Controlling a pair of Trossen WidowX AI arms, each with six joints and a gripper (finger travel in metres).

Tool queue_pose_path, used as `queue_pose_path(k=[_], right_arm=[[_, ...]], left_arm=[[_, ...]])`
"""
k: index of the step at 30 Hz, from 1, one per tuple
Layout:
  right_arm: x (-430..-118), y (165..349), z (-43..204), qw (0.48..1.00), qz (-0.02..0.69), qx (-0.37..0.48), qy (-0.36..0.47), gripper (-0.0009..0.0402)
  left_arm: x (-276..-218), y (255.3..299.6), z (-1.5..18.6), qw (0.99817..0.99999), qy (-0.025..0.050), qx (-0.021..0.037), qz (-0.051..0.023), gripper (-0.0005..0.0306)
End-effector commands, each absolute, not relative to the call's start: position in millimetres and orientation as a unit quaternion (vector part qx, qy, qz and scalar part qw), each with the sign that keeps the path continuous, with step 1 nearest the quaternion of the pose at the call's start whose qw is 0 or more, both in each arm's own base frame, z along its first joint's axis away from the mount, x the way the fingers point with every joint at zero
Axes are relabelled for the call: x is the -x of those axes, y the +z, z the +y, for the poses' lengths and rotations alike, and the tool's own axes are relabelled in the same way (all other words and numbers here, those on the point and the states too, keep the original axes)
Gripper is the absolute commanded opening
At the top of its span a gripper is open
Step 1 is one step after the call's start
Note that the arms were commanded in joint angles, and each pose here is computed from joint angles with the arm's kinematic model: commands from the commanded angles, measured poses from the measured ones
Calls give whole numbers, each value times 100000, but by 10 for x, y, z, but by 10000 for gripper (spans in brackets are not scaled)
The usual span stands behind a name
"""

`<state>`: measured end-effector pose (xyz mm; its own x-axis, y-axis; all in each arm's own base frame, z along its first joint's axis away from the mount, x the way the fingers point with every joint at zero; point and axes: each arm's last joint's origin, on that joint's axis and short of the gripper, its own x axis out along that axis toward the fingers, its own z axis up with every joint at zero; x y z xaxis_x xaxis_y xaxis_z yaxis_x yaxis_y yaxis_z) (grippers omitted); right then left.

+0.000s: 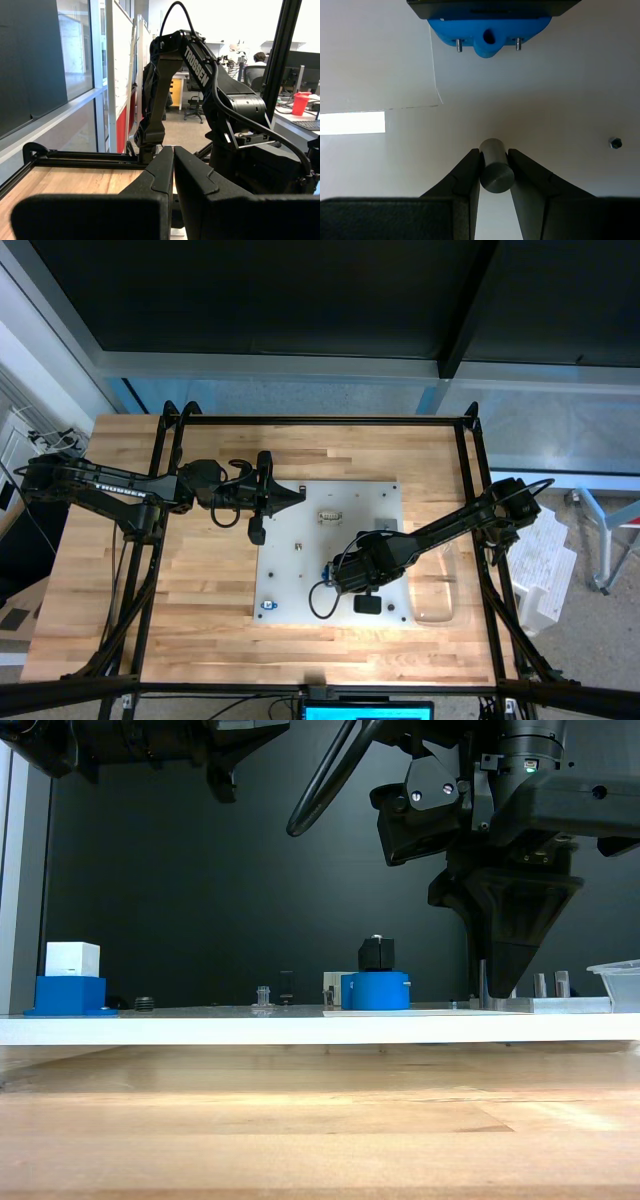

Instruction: Pick the 16mm cylinder and install on the taskboard

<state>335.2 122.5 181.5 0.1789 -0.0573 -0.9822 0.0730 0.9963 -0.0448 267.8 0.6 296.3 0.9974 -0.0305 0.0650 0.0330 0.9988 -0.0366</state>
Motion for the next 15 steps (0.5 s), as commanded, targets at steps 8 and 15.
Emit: queue_pose_path(k=[8,15], right_arm=[[-3355,1814,1223,77003,63629,-59,-4672,42],[-3361,1825,1220,77354,63200,108,-4703,130]], left_arm=[[-2678,2963,7,99918,-1588,1863,-3240,1],[-2678,2963,6,99917,-1607,1864,-3239,1]])
